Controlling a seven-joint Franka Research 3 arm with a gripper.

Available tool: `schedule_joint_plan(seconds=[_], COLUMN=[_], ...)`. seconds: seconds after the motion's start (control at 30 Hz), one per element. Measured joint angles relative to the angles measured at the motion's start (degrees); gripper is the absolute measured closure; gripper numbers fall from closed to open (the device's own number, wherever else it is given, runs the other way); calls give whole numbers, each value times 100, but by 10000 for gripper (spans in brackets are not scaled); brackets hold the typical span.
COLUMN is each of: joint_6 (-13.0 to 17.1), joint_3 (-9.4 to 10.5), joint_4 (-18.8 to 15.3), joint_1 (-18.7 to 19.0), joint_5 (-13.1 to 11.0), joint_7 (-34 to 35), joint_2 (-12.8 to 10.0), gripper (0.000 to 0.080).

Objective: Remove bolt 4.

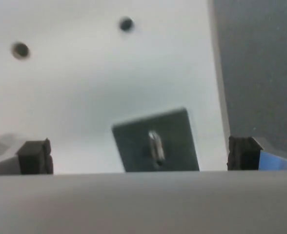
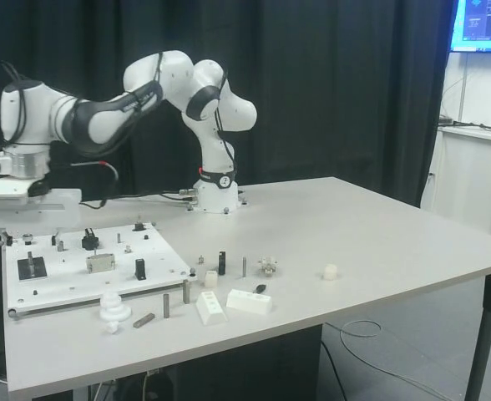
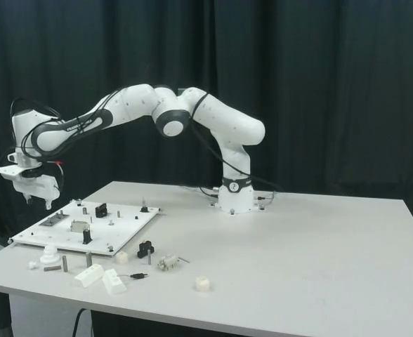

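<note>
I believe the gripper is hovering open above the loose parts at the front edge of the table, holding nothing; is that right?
Not quite. The gripper is open and holds nothing, but it hovers above the white board at the table's end, over a grey plate with a bolt, not above the loose parts. The wrist view shows this.

One white robot arm (image 3: pixel 192 116), one grey table (image 3: pixel 319 239), one flat white square assembly board (image 2: pixel 66 280), two white rectangular blocks (image 2: pixel 235 302) near the table's front edge, one small white cylindrical cap (image 2: pixel 331 271)
</note>
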State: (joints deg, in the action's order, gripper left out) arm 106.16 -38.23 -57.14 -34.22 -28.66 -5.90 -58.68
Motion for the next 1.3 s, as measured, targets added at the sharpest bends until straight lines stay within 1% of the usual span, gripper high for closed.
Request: schedule_joint_plan(seconds=[0.27, 0.47, 0.67, 0.97, 1.13, 1.3], joint_6=[-292, -490, -579, -628, -621, -533], joint_3=[-114, -136, -146, -158, -237, -305], joint_4=[-3, -25, -119, -517, -805, -1117], joint_1=[-338, -571, -766, -958, -1002, -1044], joint_5=[-234, -250, -251, -285, -286, -287], joint_7=[-9, -62, -121, 112, 401, 594], joint_2=[67, 133, 175, 298, 350, 403], gripper=[3, 3, 3, 3, 3, 3])
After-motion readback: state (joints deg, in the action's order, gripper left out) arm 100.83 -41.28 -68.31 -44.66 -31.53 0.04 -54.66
